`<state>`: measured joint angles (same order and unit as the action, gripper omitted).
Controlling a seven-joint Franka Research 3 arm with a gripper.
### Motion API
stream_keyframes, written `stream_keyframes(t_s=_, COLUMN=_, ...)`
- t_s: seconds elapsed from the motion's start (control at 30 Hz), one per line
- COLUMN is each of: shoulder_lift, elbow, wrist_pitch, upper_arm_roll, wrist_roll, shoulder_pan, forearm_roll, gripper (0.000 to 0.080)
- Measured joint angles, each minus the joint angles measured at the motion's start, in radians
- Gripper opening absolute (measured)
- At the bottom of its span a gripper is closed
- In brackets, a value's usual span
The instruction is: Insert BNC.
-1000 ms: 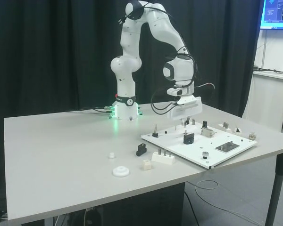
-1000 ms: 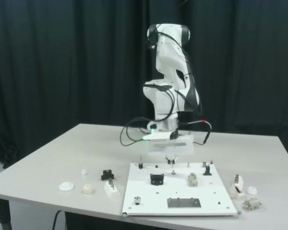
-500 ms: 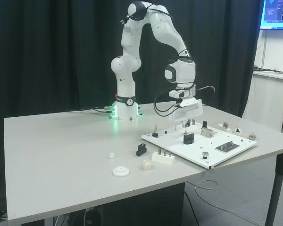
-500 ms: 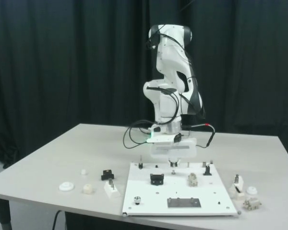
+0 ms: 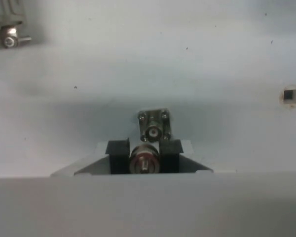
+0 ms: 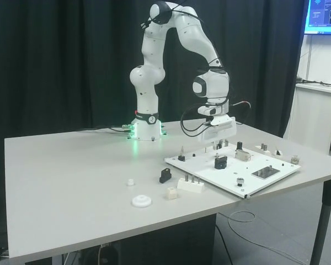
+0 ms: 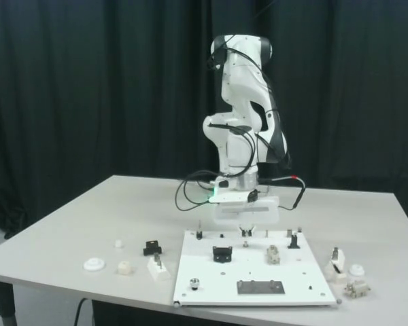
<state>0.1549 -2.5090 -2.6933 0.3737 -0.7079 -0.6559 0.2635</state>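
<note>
Gripper (image 5: pixel 145 157) pinches the BNC plug (image 5: pixel 145 160) between black fingers (image 5: pixel 117 154), held vertical just beside the board's BNC socket (image 5: pixel 153 124), presumably for a straight push-down.

1. You have one white arm (image 6: pixel 176 33) on one grey table (image 6: pixel 66 165).
2. One white board (image 7: pixel 255 275) lies on it.
3. Beside the board's edge, five loose parts: one black clip (image 6: pixel 164 175), four white pieces (image 6: pixel 141 201).
</note>
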Motion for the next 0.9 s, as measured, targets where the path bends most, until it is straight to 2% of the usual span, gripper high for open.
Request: stream_keyframes(t_s=0.9, shoulder_lift=0.033, elbow=0.000, wrist_pitch=-0.056, upper_arm_roll=0.000, wrist_roll=0.000, shoulder_pan=0.000, forearm_roll=0.000, gripper=0.0122)
